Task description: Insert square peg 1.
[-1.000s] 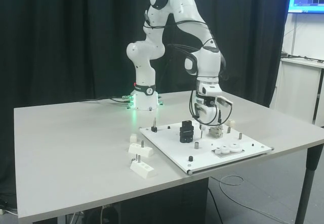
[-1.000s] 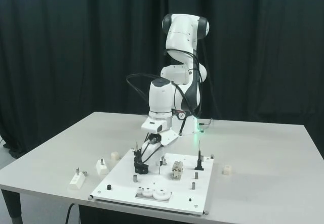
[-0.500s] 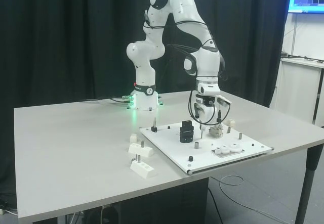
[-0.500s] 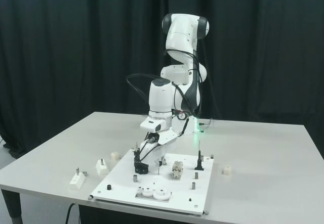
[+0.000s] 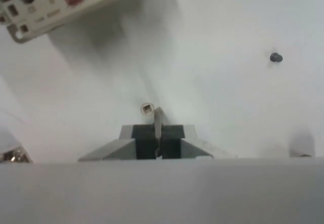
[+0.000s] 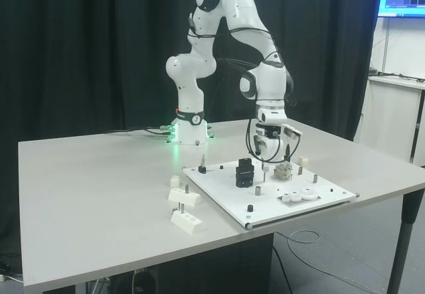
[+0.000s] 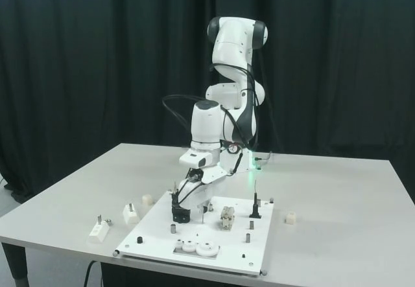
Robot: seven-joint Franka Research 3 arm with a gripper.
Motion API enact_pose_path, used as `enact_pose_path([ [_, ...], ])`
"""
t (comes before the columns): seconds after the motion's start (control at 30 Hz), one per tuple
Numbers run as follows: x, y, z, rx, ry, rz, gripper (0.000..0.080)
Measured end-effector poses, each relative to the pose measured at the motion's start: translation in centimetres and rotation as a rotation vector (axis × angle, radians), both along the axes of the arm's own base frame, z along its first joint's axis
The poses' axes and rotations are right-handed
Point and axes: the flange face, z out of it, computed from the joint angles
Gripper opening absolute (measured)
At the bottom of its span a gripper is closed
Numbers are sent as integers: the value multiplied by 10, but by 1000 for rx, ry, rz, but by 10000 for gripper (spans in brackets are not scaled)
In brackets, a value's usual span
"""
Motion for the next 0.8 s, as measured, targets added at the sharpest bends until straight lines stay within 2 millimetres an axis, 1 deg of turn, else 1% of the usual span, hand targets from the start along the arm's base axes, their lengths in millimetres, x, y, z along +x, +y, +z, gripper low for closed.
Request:
enact_pose_path([
  [0.37,0,7,7,0,-5,23,21],
  [0.8,-6,7,12,10,1,0,21],
])
